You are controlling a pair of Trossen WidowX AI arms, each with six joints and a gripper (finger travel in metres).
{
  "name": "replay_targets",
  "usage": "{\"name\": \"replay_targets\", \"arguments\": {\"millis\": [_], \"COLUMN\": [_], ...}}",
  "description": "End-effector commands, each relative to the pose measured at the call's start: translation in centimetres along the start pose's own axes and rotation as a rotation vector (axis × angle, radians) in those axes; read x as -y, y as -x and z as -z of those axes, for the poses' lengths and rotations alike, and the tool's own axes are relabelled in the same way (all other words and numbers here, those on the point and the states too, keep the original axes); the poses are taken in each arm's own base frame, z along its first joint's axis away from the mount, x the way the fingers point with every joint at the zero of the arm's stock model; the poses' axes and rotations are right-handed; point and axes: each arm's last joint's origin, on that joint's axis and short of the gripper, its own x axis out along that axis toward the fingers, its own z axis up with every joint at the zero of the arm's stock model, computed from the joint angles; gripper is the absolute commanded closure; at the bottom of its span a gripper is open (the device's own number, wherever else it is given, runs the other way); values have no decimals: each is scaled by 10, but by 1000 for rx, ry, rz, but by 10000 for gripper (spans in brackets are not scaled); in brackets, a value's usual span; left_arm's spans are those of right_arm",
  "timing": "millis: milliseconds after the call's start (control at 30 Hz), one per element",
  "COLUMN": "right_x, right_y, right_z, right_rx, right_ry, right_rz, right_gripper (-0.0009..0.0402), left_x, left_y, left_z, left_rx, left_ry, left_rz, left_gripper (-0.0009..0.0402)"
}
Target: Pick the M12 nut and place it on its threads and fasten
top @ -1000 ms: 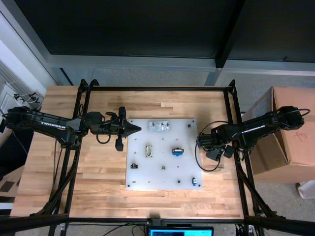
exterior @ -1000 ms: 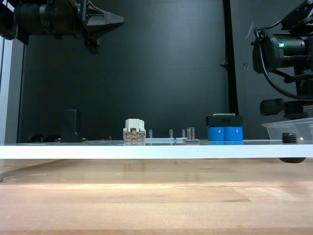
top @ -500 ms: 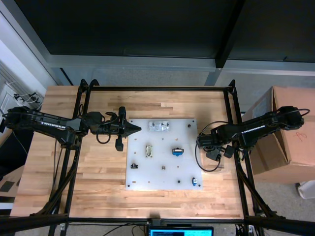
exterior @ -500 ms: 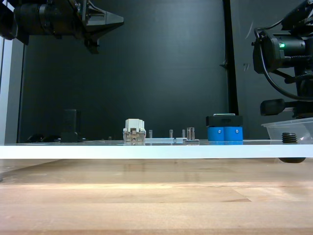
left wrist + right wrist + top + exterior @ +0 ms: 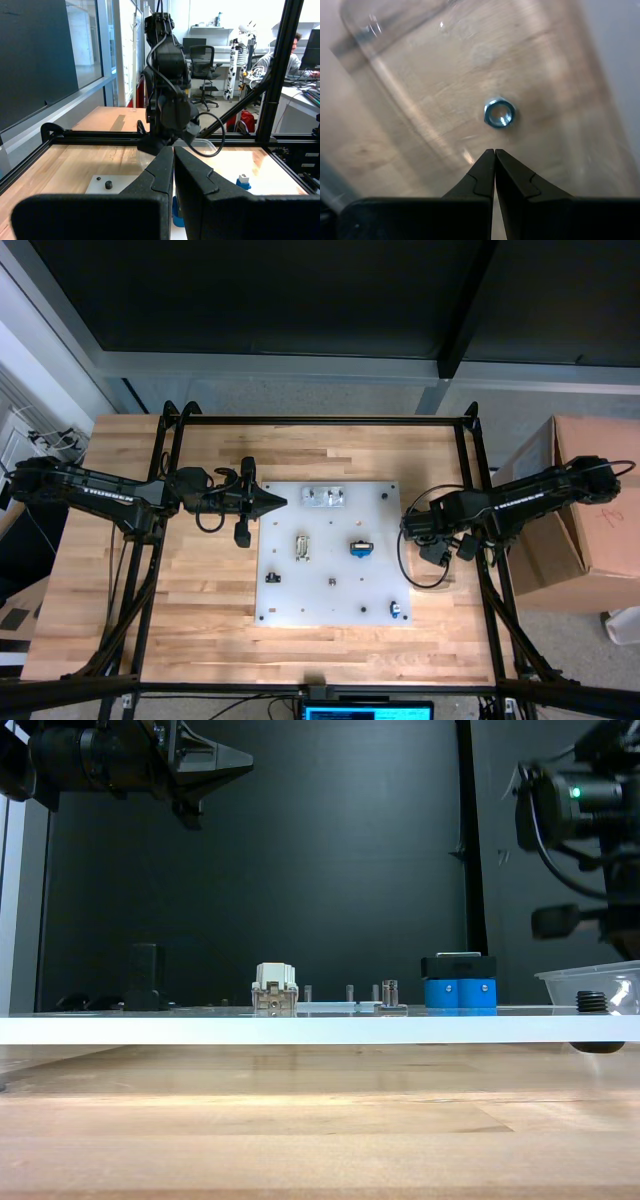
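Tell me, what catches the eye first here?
A small silver nut lies free in the clear tray, just ahead of the shut, empty right gripper. Its black ribbed stud stands bare on the white board, near right edge; the left gripper, shut, hovers high over its left edge.

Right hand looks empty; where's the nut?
The nut lies free in the clear tray, beyond the shut right hand; left hand hovers at board's left edge.

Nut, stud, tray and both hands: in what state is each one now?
Nut: lying flat and free in the tray, not held.
Stud: bare, ribs showing, no nut on it.
Tray: clear, holds the nut.
Right hand: shut on nothing, above the nut.
Left hand: shut, empty, raised over the board's left edge.
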Motion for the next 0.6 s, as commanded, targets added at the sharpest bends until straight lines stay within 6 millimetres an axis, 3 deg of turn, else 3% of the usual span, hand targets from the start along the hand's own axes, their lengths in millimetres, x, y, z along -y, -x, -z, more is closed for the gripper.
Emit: {"name": "replay_targets", "arguments": {"millis": [33,233,600], "right_x": [4,10,4], "right_y": [20,37,13], "right_z": [-3,-7,-8], "right_rx": [2,28,59], "right_ry": [-114,-195,-169], "right_rz": [2,28,16], "right_gripper": [389,333,207], "left_x": [0,0,0], "left_y": [0,0,0], "left_z": [0,0,0], "left_rx": [0,0,0], "left_ry": [0,0,0], "left_rz": [0,0,0], "left_gripper": [393,393,393]}}
